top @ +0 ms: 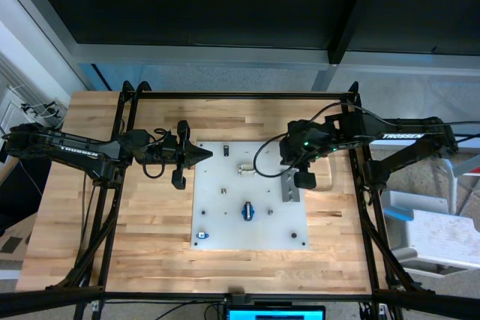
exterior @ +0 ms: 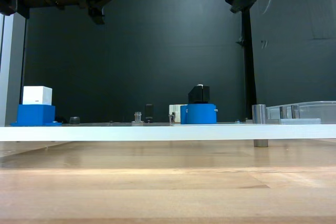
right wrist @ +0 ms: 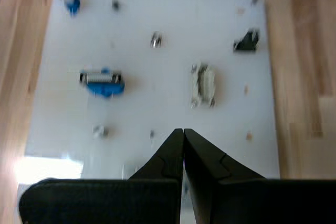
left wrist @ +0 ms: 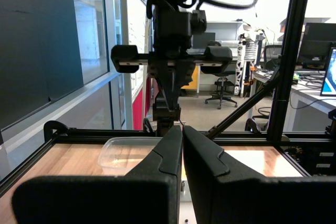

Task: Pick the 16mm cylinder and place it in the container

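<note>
Steel peg (top: pixel 270 213) stands untouched on the white board (top: pixel 225 226) — nothing gripped yet.

The peg is upright, just right of the blue part (top: pixel 247 211) and apart from it. The right gripper (right wrist: pixel 183 131) hangs high over the grey block (top: pixel 290 189) beside the tray (top: pixel 330 182), fingers pressed together. The left gripper (top: pixel 208 154) hangs high over the board's left edge, likewise pressed together. Risks as judged: coming down without spreading would topple or skid the peg. The thinner peg (top: pixel 223 191) invites a wrong pick, and the blue part may foul a finger. A shallow pinch could let the round stub slip — and the block lies on the way to the tray.
</note>
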### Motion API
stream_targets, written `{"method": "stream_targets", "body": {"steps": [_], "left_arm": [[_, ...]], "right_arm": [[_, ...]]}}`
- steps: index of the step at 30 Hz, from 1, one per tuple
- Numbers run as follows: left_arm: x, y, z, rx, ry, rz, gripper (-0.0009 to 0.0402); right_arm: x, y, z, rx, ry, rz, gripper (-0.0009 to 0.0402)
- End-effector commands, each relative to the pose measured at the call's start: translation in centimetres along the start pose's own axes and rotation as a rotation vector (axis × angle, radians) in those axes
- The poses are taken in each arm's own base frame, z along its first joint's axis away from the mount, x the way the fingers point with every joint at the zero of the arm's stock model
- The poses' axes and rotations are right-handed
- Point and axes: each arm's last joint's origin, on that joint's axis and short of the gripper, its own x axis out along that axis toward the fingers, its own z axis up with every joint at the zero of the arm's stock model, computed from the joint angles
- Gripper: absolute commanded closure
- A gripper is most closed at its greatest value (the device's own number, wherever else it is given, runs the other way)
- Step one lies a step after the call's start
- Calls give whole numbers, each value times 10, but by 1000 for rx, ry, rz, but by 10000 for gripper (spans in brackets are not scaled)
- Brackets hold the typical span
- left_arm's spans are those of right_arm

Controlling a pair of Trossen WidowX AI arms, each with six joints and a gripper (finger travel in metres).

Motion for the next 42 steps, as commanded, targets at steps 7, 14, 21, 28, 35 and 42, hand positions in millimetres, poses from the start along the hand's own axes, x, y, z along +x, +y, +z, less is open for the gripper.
{"method": "stream_targets", "body": {"steps": [7,14,21,28,35,42], "left_arm": [[0,0,0,0,0,0,393],[0,0,0,0,0,0,393],[0,0,0,0,0,0,393],[0,0,0,0,0,0,393],[0,0,0,0,0,0,393],[0,0,0,0,0,0,393]], "right_arm": [[10,18,10,-61,206,-65,393],[19,33,17,-80,239,-44,393],[30,54,16,-145,282,-16,393],[44,73,18,-182,285,3,368],[59,79,19,-164,315,-6,265],[74,85,20,-187,336,-25,191]]}}
